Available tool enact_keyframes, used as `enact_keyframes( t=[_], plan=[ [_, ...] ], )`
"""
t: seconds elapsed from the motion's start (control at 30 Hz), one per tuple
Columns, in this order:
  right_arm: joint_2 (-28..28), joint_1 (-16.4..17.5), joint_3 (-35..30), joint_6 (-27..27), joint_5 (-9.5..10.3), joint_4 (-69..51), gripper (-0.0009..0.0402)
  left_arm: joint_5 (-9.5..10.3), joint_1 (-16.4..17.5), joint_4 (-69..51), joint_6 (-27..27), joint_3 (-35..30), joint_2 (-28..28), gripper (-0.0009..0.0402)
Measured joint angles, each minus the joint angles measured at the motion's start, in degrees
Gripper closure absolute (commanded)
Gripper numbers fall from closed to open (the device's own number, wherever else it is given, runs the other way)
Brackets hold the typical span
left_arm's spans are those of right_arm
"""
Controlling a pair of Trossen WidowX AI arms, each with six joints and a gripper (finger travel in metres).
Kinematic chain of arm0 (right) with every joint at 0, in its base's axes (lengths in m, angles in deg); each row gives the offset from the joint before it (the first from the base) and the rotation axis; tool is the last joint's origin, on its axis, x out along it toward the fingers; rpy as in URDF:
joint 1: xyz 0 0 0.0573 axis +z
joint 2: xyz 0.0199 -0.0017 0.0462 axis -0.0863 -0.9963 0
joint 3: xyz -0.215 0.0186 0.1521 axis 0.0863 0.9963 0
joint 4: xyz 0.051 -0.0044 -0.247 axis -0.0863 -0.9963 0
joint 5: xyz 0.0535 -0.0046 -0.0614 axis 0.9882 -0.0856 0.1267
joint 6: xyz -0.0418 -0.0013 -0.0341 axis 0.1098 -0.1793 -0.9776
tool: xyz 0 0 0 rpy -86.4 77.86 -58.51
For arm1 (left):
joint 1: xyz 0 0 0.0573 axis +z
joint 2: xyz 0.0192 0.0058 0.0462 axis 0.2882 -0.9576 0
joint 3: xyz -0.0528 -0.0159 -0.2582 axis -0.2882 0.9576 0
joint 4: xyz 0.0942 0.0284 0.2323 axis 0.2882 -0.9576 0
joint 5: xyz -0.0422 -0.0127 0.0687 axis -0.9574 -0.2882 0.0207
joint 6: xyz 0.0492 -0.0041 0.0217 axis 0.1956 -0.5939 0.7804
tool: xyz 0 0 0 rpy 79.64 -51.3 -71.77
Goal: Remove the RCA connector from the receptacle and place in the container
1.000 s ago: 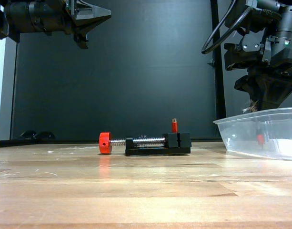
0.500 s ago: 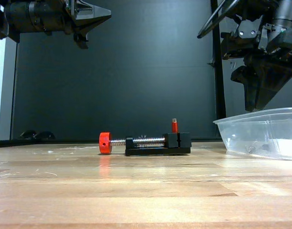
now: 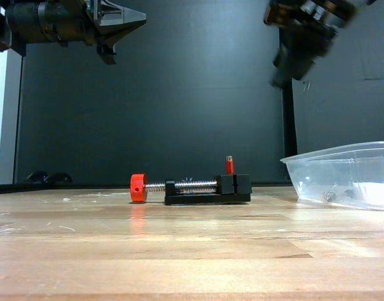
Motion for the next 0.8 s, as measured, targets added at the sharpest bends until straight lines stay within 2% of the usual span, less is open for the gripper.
enact_keyframes(
  t=[0.03, 0.1, 0.23, 0.37, 0.5, 0.57, 0.7, 0.8],
  plan=[
    [0.63, -0.37, 0.0, -0.9, -0.02, 2.08, 0.0397, -0.02, 0.0, 0.0, 0.0, 0.02, 0.0, 0.0393],
    [1.75, -0.63, 0.0, -3.06, -0.5, 6.05, 0.0388, 0.0, 0.0, 0.0, 0.0, 0.02, -0.02, 0.0393],
    [3.19, -0.83, 0.02, -6.19, -3.04, 13.44, 0.0395, 0.0, 0.0, 0.0, 0.0, 0.0, 0.0, 0.0393],
    [3.39, -1.46, 0.15, -8.83, -3.23, 21.77, 0.0394, -0.02, 0.0, 0.0, 0.0, 0.02, 0.0, 0.0393],
    [3.37, -2.56, 1.16, -9.27, -2.91, 28.13, 0.0394, 0.0, 0.0, 0.0, 0.0, 0.02, 0.0, 0.0393],
    [3.37, -3.52, 2.38, -9.46, -2.12, 31.1, 0.0393, -0.02, 0.0, 0.0, 0.0, 0.02, -0.02, 0.0393],
    [3.43, -4.9, 5.46, -9.92, 1.84, 37.73, 0.0393, -0.02, 0.0, 0.0, 0.0, 0.02, 0.0, 0.0393],
    [3.65, -4.96, 7.5, -10.82, 3.08, 42.21, 0.0393, -0.02, 0.0, 0.0, 0.0, 0.02, 0.0, 0.0393]
  ],
)
